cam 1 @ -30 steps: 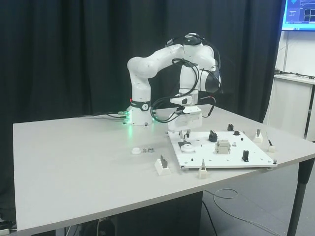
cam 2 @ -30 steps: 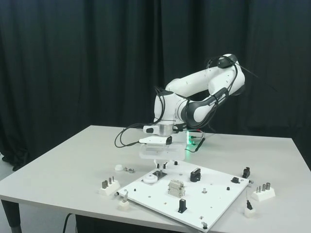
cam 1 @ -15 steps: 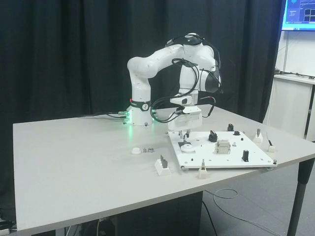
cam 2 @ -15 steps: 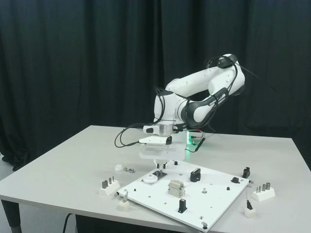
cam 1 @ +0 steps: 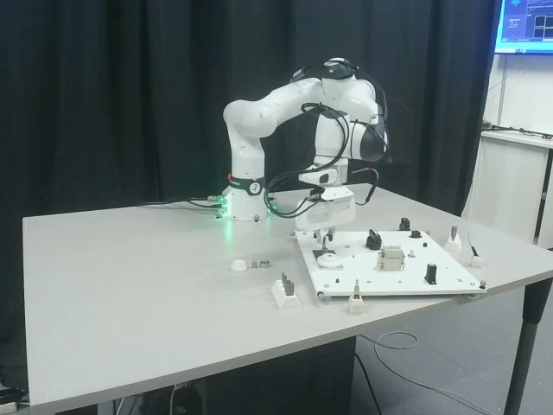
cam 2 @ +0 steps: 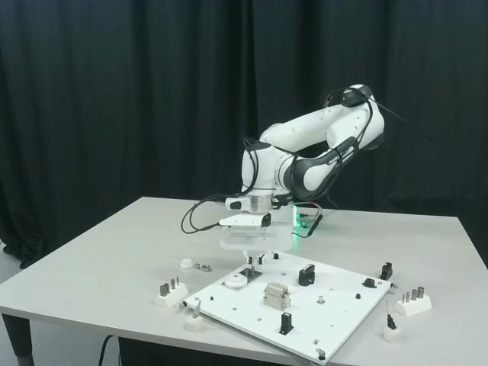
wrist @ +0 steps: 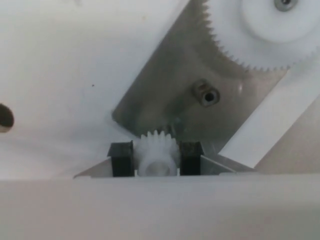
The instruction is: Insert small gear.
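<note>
In the wrist view, a small white gear (wrist: 156,149) sits clamped between two black finger pads (wrist: 121,158); my gripper (wrist: 156,159) is shut on it. Beyond the gear lies a grey metal plate (wrist: 165,85) with a bare short shaft (wrist: 206,94). A large white gear (wrist: 265,30) is seated on the same plate. In the room views the gripper (cam 1: 327,235) (cam 2: 249,261) hangs just above the white board, beside the large gear (cam 1: 327,260) (cam 2: 235,281). The small gear is too small to make out there.
The white assembly board (cam 1: 397,278) carries black parts (cam 1: 373,239), a grey connector block (cam 1: 391,258) and a black upright piece (cam 1: 430,273). On the table beside it are small white holders (cam 1: 286,294) (cam 1: 355,303), a white round piece (cam 1: 237,265) and cables near the arm's base (cam 1: 242,203).
The gripper has shifted only very slightly above the board. It stays shut on the small gear.
</note>
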Controlling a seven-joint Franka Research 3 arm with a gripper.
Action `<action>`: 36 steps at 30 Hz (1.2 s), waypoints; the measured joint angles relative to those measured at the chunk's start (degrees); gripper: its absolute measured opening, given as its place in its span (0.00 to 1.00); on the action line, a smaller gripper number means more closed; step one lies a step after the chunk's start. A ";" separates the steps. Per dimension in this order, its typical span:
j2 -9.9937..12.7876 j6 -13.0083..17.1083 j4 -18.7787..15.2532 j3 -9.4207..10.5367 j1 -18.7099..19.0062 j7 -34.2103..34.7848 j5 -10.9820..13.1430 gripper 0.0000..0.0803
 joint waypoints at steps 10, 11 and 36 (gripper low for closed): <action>0.00 -0.49 -0.02 -0.13 0.15 0.00 -0.31 0.24; 0.00 -0.46 -0.02 -0.13 0.15 -0.03 -0.32 0.24; -0.03 1.28 -0.11 0.30 -0.20 -0.50 -0.17 0.24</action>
